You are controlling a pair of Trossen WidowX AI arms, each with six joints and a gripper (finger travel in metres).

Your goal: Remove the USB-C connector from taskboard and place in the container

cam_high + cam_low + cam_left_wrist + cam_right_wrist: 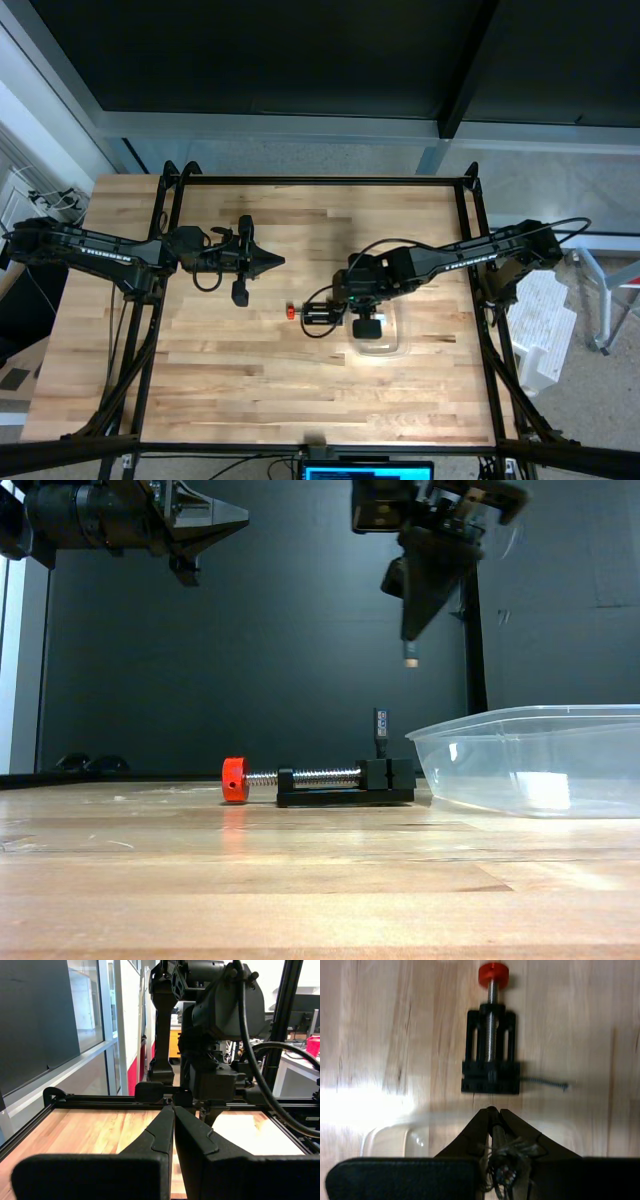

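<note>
Right pincer (495,1112), clamped on the USB-C connector (495,1134), hung high over the container's (520,720) left rim just right of the taskboard (345,780), the left pincer (173,1125) closed, raised at left; I judged the connector light, stiff, slippery, best pinched mid-shaft.

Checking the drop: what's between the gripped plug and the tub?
Only air, low view: right gripper holds plug above tub edge; left gripper raised at left.
</note>
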